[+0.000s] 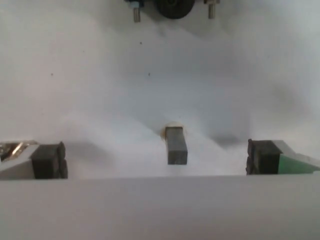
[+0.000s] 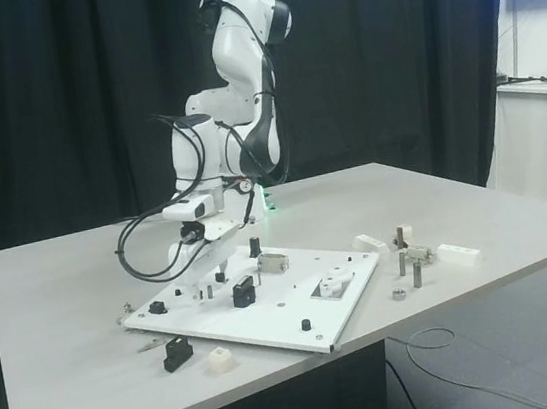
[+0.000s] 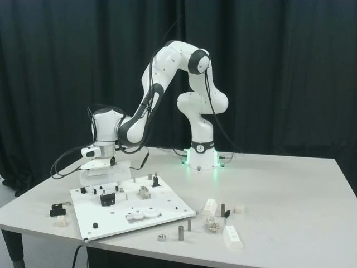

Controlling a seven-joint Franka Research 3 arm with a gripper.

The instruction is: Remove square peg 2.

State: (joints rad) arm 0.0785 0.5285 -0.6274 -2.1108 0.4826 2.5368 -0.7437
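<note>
Seen from the wrist, the square peg (image 1: 176, 145) stands upright in the white board (image 1: 150, 90), long axis pointing up toward the camera. It sits at lower centre, midway between the fingertips of the pincer (image 1: 155, 160), which are spread wide and touch nothing.

From the first room view, the pincer (image 2: 207, 267) hangs over the board (image 2: 347, 301) left of centre; the peg is too small to pick out.

From the second room view, the pincer (image 3: 99, 180) hovers over the board (image 3: 167, 209) on the grey worktop (image 3: 290, 190), at the left.

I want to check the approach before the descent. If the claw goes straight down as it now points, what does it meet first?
Most likely the square peg, standing between the open claw's fingertips, upright in the white board. Its height is hard to judge.
</note>
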